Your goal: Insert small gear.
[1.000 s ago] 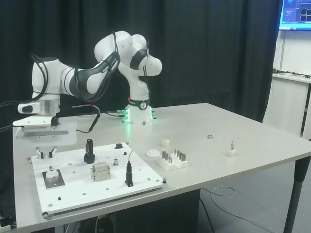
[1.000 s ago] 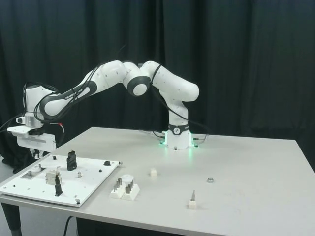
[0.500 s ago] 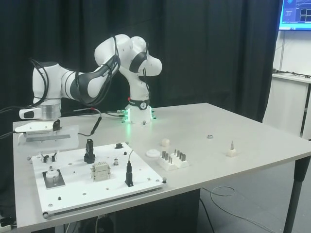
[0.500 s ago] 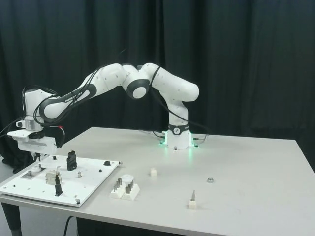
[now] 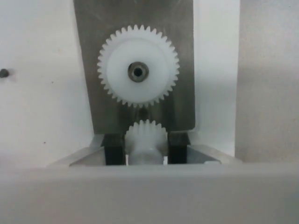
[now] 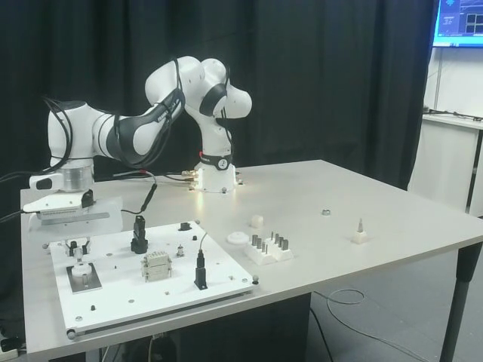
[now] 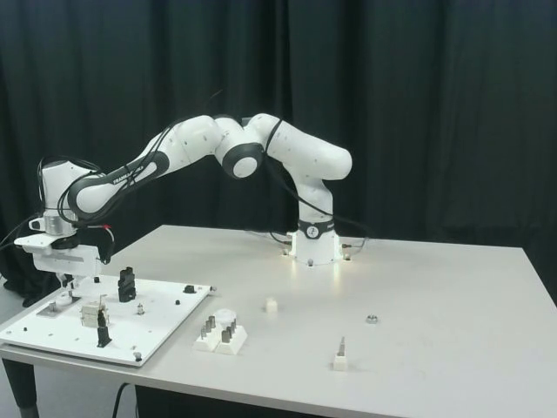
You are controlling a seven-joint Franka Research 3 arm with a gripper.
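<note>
The small gear [image 5: 145, 135] is clamped between the black fingers [image 5: 113, 148] of the gripper [image 5: 145, 151], held over the grey plate [image 5: 180, 70] just beside the large gear [image 5: 138, 66]. Its bore axis points down toward the plate. Insertion appears underway; next, alignment with a peg and tooth meshing seem required.

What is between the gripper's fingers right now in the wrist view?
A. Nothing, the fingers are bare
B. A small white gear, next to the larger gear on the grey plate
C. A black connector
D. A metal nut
B: the wrist view shows the small white gear clamped between the black fingers of the gripper, just beside the larger white gear that sits on the grey plate.
</note>
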